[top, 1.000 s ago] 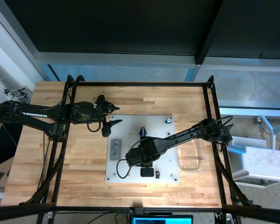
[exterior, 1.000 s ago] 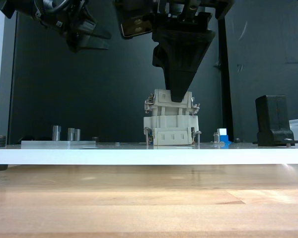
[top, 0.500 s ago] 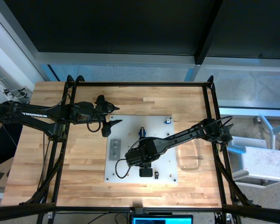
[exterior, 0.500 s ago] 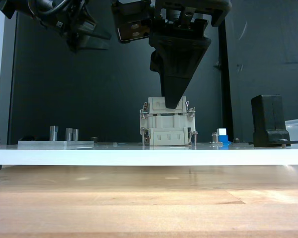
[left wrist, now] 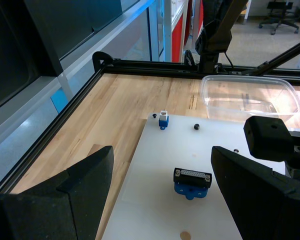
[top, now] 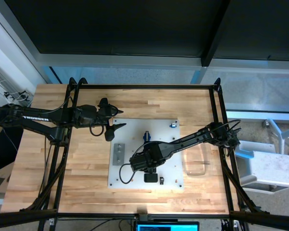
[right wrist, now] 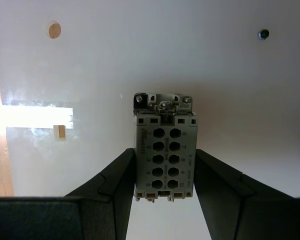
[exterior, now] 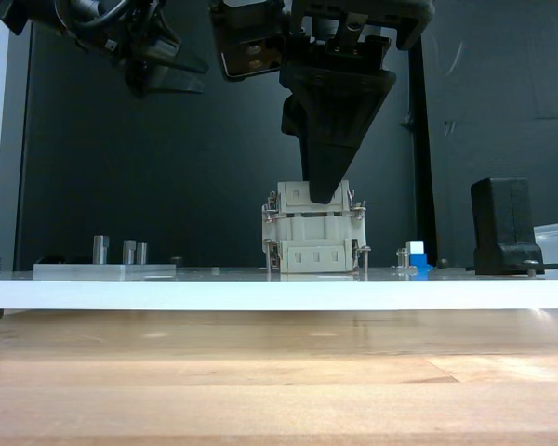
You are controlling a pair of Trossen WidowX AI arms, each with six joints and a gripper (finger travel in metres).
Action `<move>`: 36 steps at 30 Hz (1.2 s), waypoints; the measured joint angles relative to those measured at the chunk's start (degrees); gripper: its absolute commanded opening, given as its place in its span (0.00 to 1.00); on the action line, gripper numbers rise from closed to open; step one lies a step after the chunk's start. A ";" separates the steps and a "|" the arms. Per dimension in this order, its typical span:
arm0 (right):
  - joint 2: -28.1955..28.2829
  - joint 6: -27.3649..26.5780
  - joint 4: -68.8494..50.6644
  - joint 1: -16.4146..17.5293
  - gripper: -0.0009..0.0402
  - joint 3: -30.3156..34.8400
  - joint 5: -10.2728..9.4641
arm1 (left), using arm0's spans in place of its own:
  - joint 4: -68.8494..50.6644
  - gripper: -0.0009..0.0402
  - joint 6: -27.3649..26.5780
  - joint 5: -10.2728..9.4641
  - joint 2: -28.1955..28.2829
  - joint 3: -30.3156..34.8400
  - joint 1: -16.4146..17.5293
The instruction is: Pick the HAN10E connector and install in the HAN10E hub
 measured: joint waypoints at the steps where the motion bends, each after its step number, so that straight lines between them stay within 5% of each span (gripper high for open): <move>1: -0.11 -0.02 0.00 -0.02 0.28 0.00 -0.04 | -0.04 0.68 0.02 0.02 0.00 0.00 0.00; 9: -0.81 0.76 -1.40 0.11 0.60 -0.35 -0.63 | -0.02 0.68 0.02 0.00 0.00 0.00 0.00; 15: -2.93 1.49 -0.63 0.22 0.75 -0.22 -0.17 | -0.02 0.68 0.02 0.02 0.00 0.00 0.00; 36: -13.46 1.51 -2.84 0.31 0.89 -0.09 0.13 | 0.00 0.68 0.02 0.00 0.00 0.00 0.00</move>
